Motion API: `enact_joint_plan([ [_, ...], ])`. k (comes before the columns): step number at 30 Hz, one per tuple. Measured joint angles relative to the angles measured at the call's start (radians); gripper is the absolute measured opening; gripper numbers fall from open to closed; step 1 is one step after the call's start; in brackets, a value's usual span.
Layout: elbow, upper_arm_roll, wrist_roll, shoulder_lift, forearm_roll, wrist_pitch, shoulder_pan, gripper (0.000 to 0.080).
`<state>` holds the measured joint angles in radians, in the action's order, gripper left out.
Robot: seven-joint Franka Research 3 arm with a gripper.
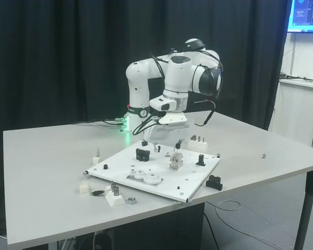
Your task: Pick square peg 1.
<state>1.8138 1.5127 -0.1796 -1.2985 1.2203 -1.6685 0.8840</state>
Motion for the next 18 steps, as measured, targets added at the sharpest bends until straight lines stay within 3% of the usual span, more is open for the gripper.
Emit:
enact_joint_plan([
  [18,-0.026,0.028,0.014,0.003,-0.009,0.033,0.0,0.08],
])
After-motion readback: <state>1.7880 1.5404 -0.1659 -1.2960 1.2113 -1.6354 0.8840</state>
